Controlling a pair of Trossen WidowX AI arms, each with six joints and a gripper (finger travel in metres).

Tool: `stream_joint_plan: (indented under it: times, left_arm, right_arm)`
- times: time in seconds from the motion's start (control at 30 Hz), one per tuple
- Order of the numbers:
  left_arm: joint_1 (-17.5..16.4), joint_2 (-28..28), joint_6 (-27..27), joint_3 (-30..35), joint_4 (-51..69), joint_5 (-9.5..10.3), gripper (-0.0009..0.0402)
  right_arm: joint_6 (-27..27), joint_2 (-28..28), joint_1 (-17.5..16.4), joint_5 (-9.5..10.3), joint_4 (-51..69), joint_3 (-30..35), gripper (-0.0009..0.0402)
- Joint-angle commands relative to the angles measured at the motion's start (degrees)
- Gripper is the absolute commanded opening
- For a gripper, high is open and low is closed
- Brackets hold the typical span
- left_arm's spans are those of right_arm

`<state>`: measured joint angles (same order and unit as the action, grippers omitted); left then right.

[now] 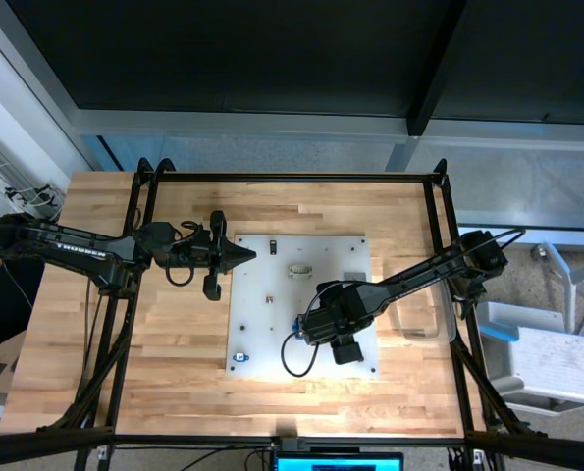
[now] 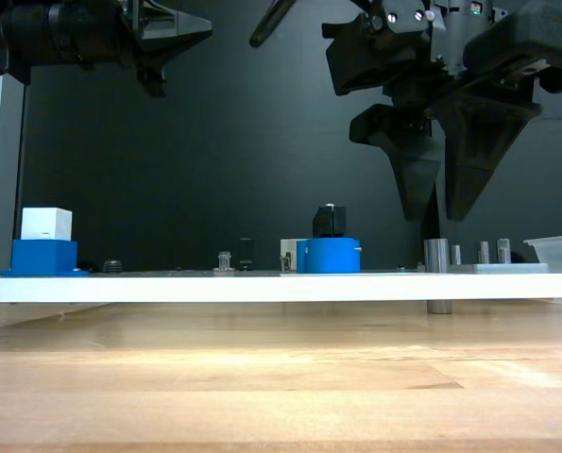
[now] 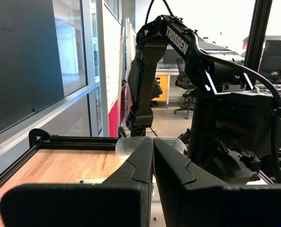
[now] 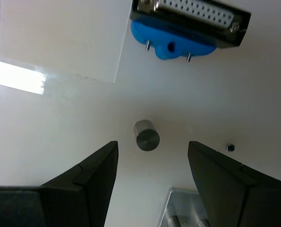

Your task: Pick the 16mm cylinder and place it in the container

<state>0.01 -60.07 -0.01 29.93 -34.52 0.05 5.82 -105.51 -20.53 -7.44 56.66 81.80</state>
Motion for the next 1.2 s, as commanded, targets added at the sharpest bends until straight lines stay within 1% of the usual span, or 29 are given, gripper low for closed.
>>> stream_joint_plan:
  times: [0.03, 0.17, 0.27, 0.4, 0.77, 1.2]
  left_arm:
    - [0.0, -0.02, 0.0, 0.02, -0.02, -0.02, 0.0]
    - [-0.02, -0.02, 0.0, 0.02, -0.02, -0.02, 0.0]
    - [0.0, -0.04, 0.0, 0.02, 0.0, -0.02, 0.0]
    - [0.0, -0.02, 0.0, 0.02, -0.02, -0.02, 0.0]
    - [0.0, -0.02, 0.0, 0.02, -0.02, -0.02, 0.0]
    - [0.0, -0.02, 0.0, 0.02, -0.02, -0.02, 0.0]
  right_arm:
    - [0.35, -0.02, -0.02, -0.02, -0.33, -0.48, 0.0206]
    - [0.98, -0.02, -0.09, 0.13, -2.08, -1.88, 0.0206]
    - [2.01, -0.02, -0.09, 1.53, -3.65, -2.95, 0.0206]
    - [2.71, -0.02, -0.11, 1.49, -5.33, -4.11, 0.0205]
    - [2.71, -0.04, -0.09, 1.51, -7.34, -5.57, 0.0184]
    - [2.73, -0.04, 0.04, 1.49, -8.7, -6.8, 0.0182]
